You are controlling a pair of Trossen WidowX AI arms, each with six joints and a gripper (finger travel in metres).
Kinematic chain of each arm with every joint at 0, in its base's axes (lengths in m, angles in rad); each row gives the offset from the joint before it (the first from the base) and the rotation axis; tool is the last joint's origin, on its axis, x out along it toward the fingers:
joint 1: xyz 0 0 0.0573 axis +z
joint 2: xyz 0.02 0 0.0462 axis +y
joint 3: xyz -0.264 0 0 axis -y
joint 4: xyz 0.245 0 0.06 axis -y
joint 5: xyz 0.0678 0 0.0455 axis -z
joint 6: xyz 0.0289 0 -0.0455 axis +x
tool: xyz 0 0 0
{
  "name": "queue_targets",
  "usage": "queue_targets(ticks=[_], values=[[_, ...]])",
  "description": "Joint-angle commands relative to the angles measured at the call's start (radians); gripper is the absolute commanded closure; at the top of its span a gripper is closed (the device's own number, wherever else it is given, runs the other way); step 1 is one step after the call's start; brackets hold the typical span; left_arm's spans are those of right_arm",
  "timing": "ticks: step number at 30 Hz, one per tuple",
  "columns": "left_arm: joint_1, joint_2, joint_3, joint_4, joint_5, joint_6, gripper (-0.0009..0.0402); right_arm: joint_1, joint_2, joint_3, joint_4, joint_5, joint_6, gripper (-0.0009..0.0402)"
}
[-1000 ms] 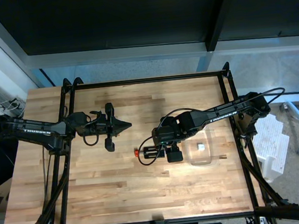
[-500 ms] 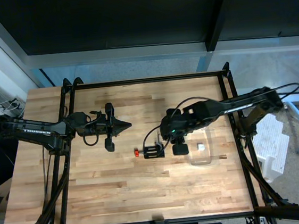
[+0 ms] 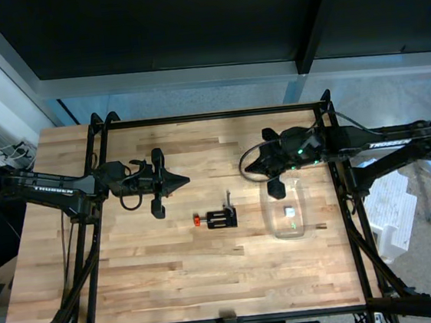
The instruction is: Pick the USB-C connector and install on taskboard
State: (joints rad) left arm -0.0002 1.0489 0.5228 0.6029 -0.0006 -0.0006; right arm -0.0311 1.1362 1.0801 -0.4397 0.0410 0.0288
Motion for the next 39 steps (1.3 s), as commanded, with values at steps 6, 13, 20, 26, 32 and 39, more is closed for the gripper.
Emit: queue_targets(ticks=[6, 13, 20, 26, 32, 39], values=[[0.000, 0.000, 0.000, 0.000, 0.000, 0.000, 0.0393, -0.040, -0.143, -0.257, 0.434, -0.045, 0.001, 0.0393], [0.000, 0.000, 0.000, 0.000, 0.000, 0.000, 0.0393, -0.040, -0.220, -0.462, 0.804, -0.085, 0.048, 0.0393], [0.000, 0.000, 0.000, 0.000, 0.000, 0.000, 0.0393, -0.039, -0.238, -0.553, 0.877, -0.054, 0.071, 0.0393], [0.000, 0.000, 0.000, 0.000, 0.000, 0.000, 0.0393, -0.035, -0.238, -0.556, 0.857, -0.034, 0.089, 0.0393], [0.000, 0.000, 0.000, 0.000, 0.000, 0.000, 0.0393, -0.034, -0.238, -0.549, 0.841, -0.034, 0.061, 0.0393], [0.000, 0.000, 0.000, 0.000, 0.000, 0.000, 0.0393, -0.033, -0.237, -0.549, 0.825, -0.063, 0.048, 0.0393]])
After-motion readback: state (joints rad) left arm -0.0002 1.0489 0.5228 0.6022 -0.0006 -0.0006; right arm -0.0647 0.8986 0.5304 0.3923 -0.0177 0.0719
